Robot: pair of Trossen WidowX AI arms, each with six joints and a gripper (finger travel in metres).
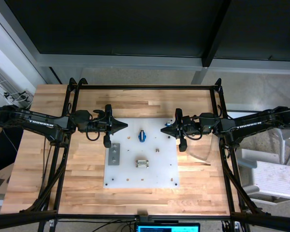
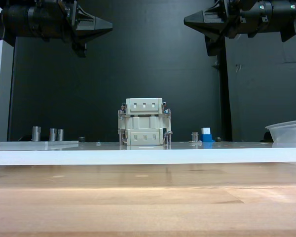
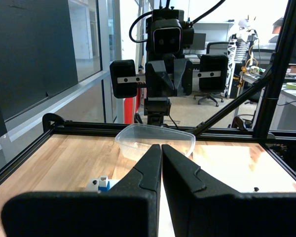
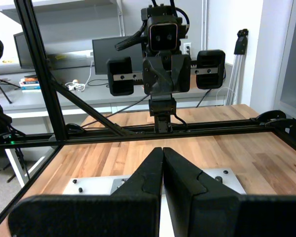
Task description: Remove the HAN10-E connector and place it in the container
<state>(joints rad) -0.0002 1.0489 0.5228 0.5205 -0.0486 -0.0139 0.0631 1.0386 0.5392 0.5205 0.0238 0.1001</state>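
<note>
The HAN10-E connector (image 1: 142,163) is a small light-grey block standing on the white board (image 1: 159,176), near its front middle. In the low view the connector (image 2: 144,122) sits on a matching base held by metal clips. The clear container (image 1: 203,150) rests on the table just past the board's right edge; it also shows in the left wrist view (image 3: 155,140) and the low view (image 2: 287,131). My left gripper (image 1: 124,126) hovers shut above the board's back left. My right gripper (image 1: 164,129) hovers shut above the back right. Both are high above the connector and hold nothing.
A grey metal plate (image 1: 115,154) with round holes lies on the board's left side. A small blue upright piece (image 1: 142,135) stands at the back middle, between the two grippers. A black frame (image 1: 145,88) rings the wooden table.
</note>
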